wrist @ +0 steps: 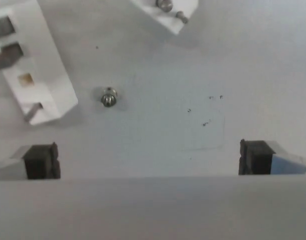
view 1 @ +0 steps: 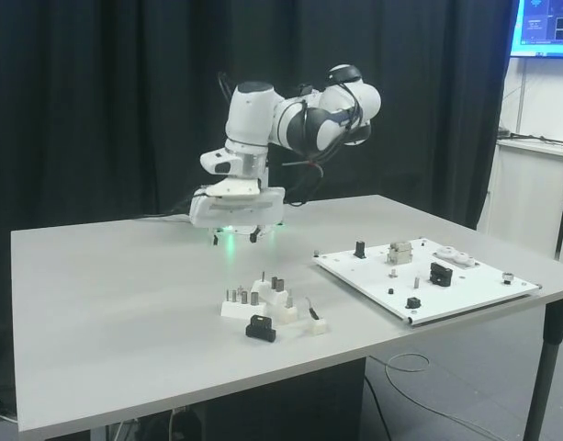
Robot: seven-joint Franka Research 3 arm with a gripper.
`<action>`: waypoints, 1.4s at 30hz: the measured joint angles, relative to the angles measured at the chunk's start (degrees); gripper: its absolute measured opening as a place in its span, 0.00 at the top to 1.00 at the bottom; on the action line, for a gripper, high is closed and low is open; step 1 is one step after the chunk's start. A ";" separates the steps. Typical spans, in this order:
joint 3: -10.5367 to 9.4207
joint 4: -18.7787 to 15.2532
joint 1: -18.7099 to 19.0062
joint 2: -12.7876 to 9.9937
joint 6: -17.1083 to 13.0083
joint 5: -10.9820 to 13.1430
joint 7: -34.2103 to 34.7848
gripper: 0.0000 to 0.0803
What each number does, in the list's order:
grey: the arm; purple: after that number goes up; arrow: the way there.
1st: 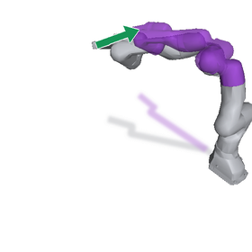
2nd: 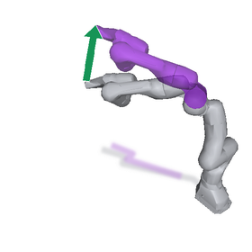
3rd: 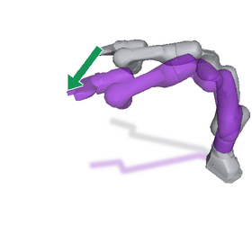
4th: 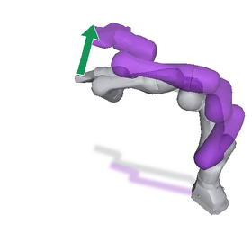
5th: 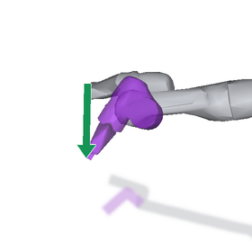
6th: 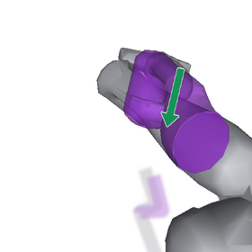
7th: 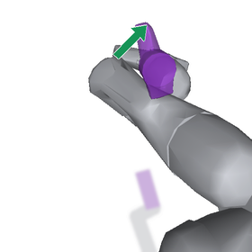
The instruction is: Pick BNC.
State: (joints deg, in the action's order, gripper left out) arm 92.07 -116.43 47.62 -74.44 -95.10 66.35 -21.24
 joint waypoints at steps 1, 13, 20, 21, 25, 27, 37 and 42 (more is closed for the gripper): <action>-0.30 -0.03 -0.15 -0.11 -0.06 0.00 -1.00 0.00; -3.44 -2.13 -0.53 -0.21 -1.29 2.35 -11.08 0.00; -4.85 -5.27 0.14 -0.21 -2.54 6.53 -18.20 0.00; -5.05 -5.88 0.32 -0.21 -2.76 7.24 -19.32 0.00; -5.89 -8.32 1.17 -0.21 -4.10 9.87 -22.80 0.00; -6.27 -9.41 1.67 -0.21 -4.88 10.95 -24.02 0.00; -8.64 -13.44 4.57 -0.20 -8.98 15.23 -30.43 0.00; -9.96 -14.09 5.97 -0.20 -11.42 15.84 -31.65 0.00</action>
State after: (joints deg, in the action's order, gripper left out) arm 82.11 -130.51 53.59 -74.64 -106.52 82.19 -52.89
